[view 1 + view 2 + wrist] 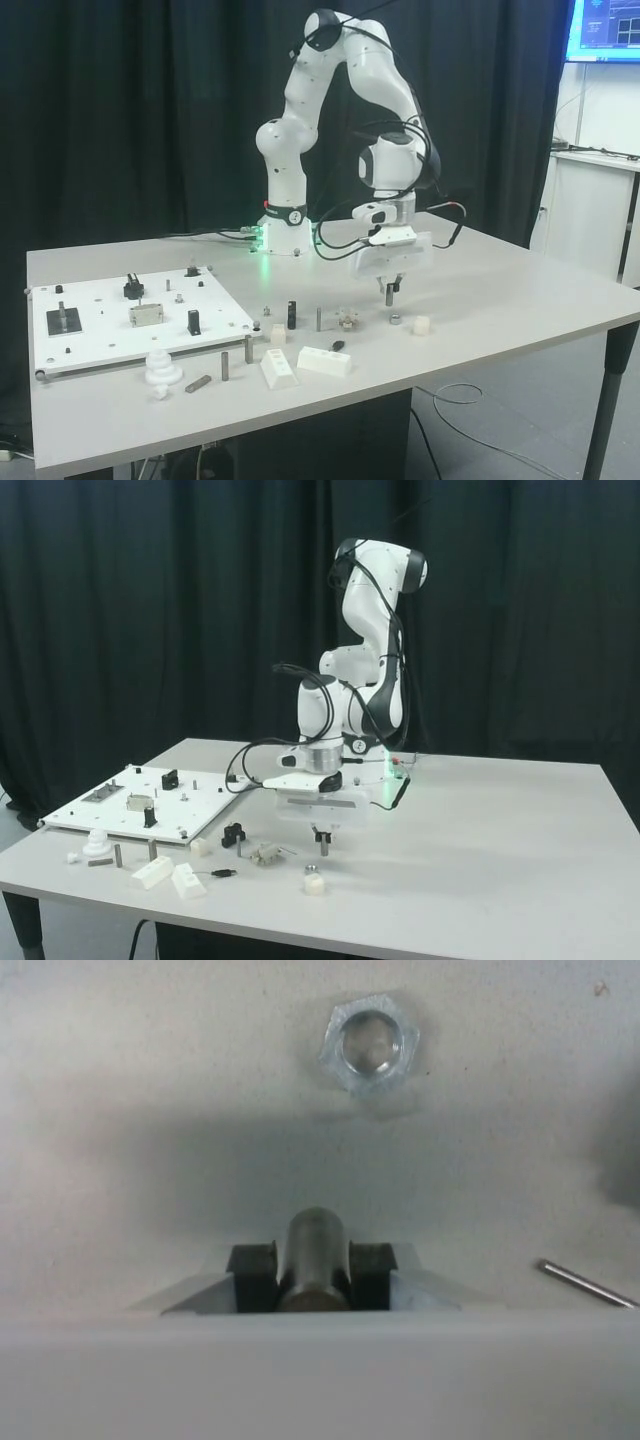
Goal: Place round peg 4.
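My gripper [314, 1272] is shut on a grey round peg [316, 1255], held upright between the black pads [251, 1272]. In the first room view the gripper [391, 290] hangs just above the table near its middle, with the peg [391, 294] pointing down. A grey hex nut [370, 1045] lies on the table beyond the peg tip, also seen as the nut [396, 319] just in front of the gripper. The white assembly board [130, 320] with its holes and fixtures lies far off at the table's left end. In the second room view the gripper [322, 837] is right of the board [130, 805].
A thin metal pin [585, 1282] lies beside the gripper. A small white block [421, 324] sits near the nut. Several loose parts lie between gripper and board: white blocks [322, 361], a black piece [291, 313], upright pegs [249, 348], a white stepped part [159, 375].
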Controlling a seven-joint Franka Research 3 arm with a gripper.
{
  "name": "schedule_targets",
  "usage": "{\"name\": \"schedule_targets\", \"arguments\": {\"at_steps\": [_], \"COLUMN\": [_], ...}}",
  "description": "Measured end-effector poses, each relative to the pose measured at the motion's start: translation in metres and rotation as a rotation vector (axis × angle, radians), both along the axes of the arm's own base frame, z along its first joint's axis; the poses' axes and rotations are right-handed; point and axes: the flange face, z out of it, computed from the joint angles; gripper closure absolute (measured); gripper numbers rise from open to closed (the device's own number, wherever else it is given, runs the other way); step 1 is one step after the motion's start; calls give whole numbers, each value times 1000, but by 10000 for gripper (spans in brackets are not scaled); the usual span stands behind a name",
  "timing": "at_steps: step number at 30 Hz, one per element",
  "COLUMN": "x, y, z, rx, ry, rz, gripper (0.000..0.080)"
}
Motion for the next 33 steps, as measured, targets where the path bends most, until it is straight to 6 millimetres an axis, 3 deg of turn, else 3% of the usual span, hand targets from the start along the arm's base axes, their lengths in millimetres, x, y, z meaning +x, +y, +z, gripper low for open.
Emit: {"name": "schedule_targets", "arguments": {"at_steps": [22,23,28,29,33], "x": [2,2,6,7,9], "y": [0,0,-1,-1,1], "z": [-13,-13,-10,-9,-4], "rx": [4,5,7,8,14], "ry": [-12,-13,-20,-22,-28], "rz": [-20,-22,-27,-27,-25], "gripper": [652,475,475,197,197]}}
